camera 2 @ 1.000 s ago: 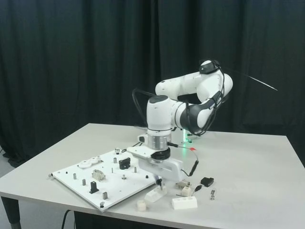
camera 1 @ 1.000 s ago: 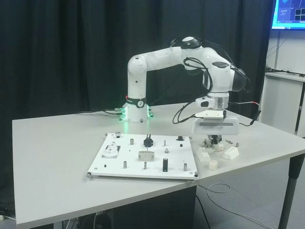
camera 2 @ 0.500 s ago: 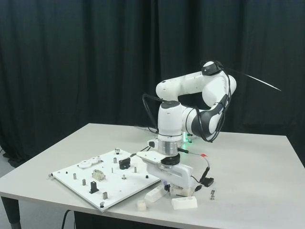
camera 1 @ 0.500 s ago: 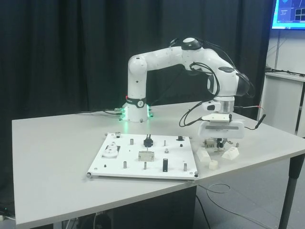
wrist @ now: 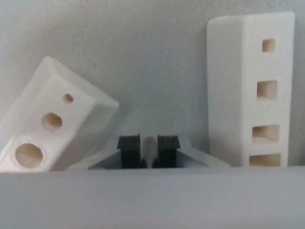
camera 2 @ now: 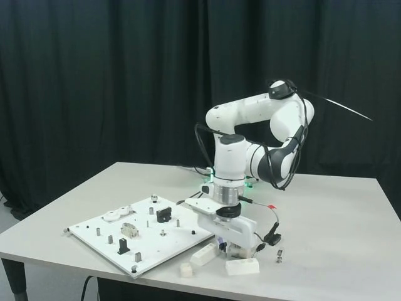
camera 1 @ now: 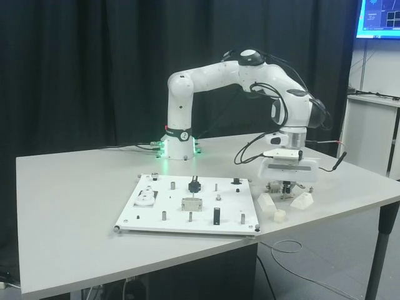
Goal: Place round peg 2.
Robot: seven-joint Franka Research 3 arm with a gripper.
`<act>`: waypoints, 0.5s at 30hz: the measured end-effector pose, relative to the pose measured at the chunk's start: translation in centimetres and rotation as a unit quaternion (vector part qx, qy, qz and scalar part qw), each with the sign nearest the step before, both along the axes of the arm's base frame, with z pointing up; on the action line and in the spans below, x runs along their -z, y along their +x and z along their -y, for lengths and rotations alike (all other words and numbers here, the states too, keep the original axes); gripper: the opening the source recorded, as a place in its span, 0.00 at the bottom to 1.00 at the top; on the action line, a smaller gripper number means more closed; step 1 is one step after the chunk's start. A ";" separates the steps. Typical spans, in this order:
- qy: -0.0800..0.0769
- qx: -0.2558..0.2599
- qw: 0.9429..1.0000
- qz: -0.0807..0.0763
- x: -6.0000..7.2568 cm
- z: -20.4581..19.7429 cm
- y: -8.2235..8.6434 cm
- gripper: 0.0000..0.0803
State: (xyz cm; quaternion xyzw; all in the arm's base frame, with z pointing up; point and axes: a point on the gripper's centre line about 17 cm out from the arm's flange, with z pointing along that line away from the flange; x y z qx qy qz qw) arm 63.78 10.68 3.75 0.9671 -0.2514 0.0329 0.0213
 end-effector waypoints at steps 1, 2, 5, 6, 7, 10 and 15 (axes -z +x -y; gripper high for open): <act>-0.001 0.002 1.000 0.001 0.0 0.0 -0.1 0.09; -0.001 0.003 1.000 0.002 0.0 -0.1 -0.2 0.09; -0.003 0.006 1.000 0.006 -0.1 -0.2 -0.3 0.09; -0.004 0.007 1.000 0.007 -0.1 -0.2 -0.3 0.09; -0.004 0.007 1.000 0.009 -0.1 -0.3 -0.3 0.09; -0.006 0.009 1.000 0.012 -0.1 -0.4 -0.4 0.09; -0.008 0.009 1.000 0.015 0.0 -0.4 -0.5 0.09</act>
